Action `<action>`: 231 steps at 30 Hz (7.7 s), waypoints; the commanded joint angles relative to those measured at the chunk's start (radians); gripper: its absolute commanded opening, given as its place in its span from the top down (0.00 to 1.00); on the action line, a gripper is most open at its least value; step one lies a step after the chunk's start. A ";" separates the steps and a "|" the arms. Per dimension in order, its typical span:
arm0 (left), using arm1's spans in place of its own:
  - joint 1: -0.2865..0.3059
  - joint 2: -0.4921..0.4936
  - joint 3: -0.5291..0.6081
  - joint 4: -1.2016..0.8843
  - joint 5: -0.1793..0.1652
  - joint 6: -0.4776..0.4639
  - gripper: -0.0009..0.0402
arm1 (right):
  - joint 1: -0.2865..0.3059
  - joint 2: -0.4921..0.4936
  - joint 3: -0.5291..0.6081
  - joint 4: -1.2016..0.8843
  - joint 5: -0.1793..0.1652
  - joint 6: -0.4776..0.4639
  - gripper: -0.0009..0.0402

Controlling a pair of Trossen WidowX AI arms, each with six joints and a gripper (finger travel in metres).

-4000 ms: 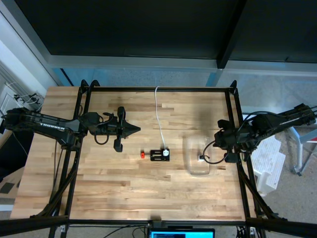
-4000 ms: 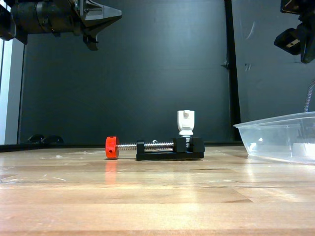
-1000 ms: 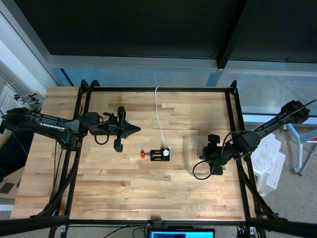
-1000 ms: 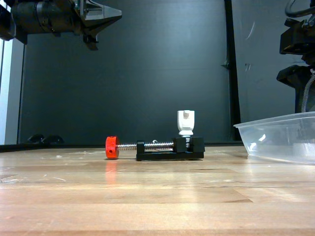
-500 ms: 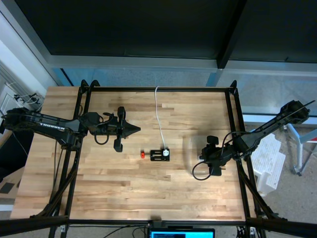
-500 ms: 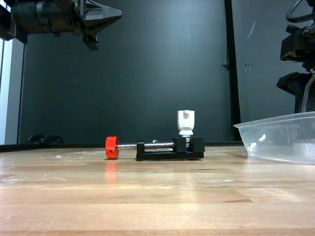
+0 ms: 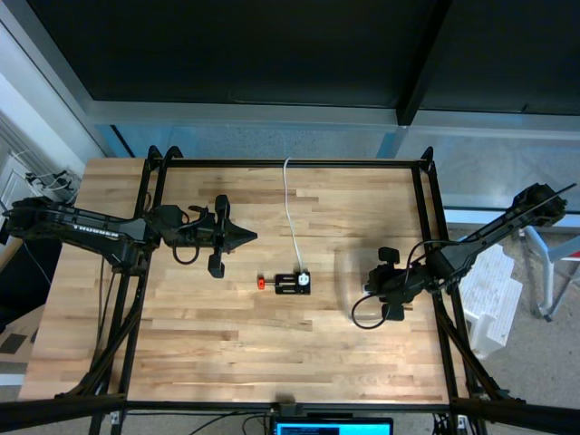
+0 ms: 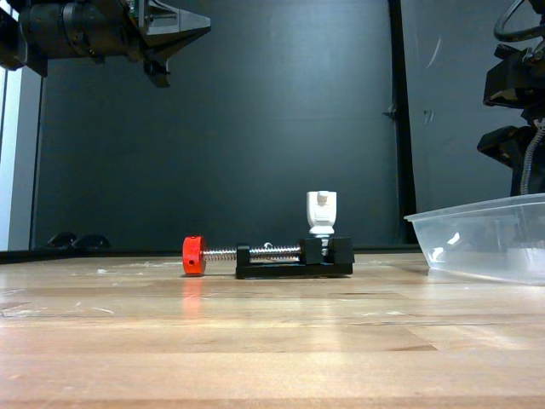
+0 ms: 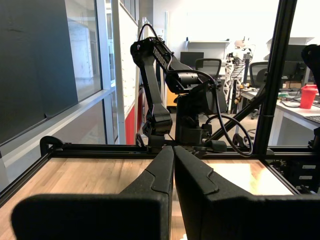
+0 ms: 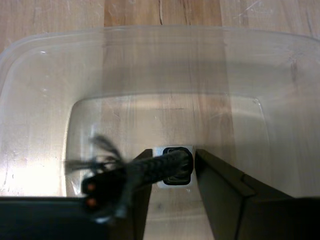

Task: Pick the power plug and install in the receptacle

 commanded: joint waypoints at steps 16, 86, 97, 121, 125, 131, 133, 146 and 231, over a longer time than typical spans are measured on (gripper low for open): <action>0.000 0.000 0.000 0.000 0.000 0.000 0.98 | -0.002 -0.038 0.012 -0.045 0.002 0.005 0.98; 0.000 0.000 0.000 0.000 0.000 0.000 0.98 | -0.282 0.499 0.657 0.032 -0.069 -0.319 0.98; 0.000 0.000 0.000 0.000 0.000 0.000 0.98 | -0.283 0.539 0.656 0.050 -0.082 -0.330 0.98; 0.000 0.001 0.000 0.000 0.000 0.000 0.98 | -0.294 0.544 0.628 0.071 -0.089 -0.345 0.98; 0.000 0.001 0.000 0.000 0.000 0.000 0.98 | -0.296 0.544 0.617 0.090 -0.089 -0.345 0.98; 0.000 0.001 0.000 0.000 0.000 0.000 0.98 | -0.297 0.544 0.610 0.097 -0.090 -0.345 0.98; 0.000 0.001 0.000 0.000 0.000 0.000 0.98 | -0.298 0.544 0.605 0.098 -0.090 -0.345 0.98; 0.000 0.000 0.000 0.000 0.000 0.000 0.98 | -0.302 0.578 0.589 0.107 -0.112 -0.343 0.98; 0.000 0.001 0.000 0.000 0.000 0.000 0.98 | -0.303 0.336 0.505 0.142 -0.112 -0.266 0.65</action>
